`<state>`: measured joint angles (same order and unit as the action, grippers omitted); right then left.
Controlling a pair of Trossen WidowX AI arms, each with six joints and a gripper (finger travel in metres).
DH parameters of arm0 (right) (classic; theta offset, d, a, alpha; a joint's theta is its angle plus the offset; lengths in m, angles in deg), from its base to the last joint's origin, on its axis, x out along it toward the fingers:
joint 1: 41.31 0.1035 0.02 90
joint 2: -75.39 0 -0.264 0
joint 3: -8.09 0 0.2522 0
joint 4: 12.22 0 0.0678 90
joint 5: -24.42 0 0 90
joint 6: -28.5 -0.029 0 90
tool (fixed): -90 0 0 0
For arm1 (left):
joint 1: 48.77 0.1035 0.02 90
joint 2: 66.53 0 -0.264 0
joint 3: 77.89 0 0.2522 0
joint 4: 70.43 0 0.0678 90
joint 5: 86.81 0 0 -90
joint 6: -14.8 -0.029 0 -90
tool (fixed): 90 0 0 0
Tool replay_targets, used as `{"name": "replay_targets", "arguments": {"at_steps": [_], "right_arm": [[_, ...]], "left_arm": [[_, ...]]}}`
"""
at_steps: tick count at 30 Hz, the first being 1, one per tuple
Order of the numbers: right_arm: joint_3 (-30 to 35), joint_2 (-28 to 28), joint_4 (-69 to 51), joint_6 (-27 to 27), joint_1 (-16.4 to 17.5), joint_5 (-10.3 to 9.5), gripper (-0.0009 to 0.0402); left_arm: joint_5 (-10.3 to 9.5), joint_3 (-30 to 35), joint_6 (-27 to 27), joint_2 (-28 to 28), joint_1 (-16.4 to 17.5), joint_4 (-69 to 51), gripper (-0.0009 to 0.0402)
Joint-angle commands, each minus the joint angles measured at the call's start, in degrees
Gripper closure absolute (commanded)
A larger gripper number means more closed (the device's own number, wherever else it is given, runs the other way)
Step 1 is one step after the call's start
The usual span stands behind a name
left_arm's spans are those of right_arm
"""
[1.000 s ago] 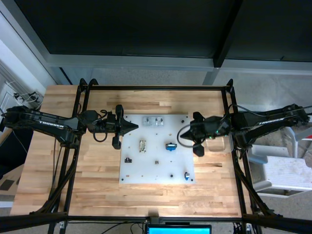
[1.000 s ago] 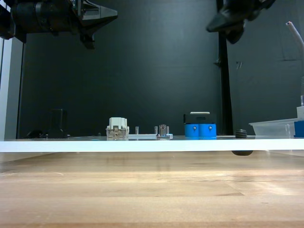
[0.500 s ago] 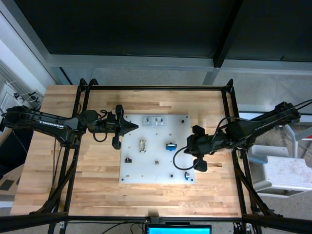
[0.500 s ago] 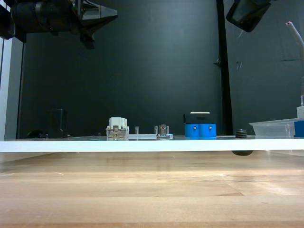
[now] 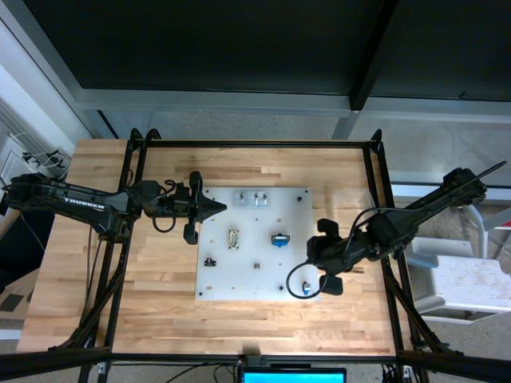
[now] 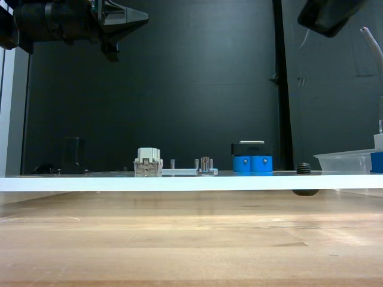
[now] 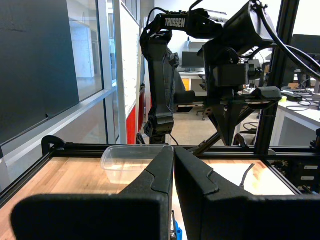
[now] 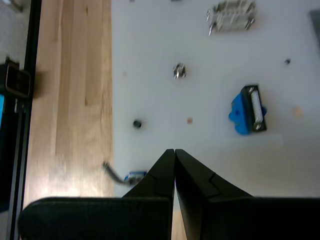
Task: Remove the rj45 connector and place it in the container
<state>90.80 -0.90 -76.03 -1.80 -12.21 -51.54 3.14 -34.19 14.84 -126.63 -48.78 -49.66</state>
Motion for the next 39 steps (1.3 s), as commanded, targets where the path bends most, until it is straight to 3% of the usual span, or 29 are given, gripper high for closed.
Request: {"name": "replay_targets", "arguments": {"at_steps": [1,3,11,13,19,33,39], "right_arm": [[-0.02,0.02,-1.11,-1.05,1.68,0.63,0.0393],[-0.02,0.02,-1.29,-1.95,2.80,1.62,0.0393],[-0.02,0.00,-4.07,-4.00,5.84,1.84,0.0393],[-0.04,-0.02,-4.81,-4.66,6.62,2.99,0.0393],[-0.55,-1.31,-6.08,-6.21,7.63,2.91,0.0389],[-0.55,-5.57,-5.75,-7.17,9.07,2.38,0.0236],[-0.55,-8.46,-3.15,-6.73,9.16,2.43,0.0199]], "left_arm": [[0.02,0.02,-0.02,0.00,0.00,0.02,0.0392],[0.02,0.02,-0.02,-0.02,0.00,0.00,0.0392],[0.02,0.02,-0.02,-0.02,0.00,0.02,0.0392],[0.02,0.02,-0.02,-0.02,0.02,0.02,0.0392],[0.02,0.02,-0.02,-0.02,0.02,0.02,0.0392],[0.02,0.02,-0.02,0.00,0.00,0.00,0.0392],[0.02,0.02,-0.02,-0.02,0.02,0.00,0.0392]]}}
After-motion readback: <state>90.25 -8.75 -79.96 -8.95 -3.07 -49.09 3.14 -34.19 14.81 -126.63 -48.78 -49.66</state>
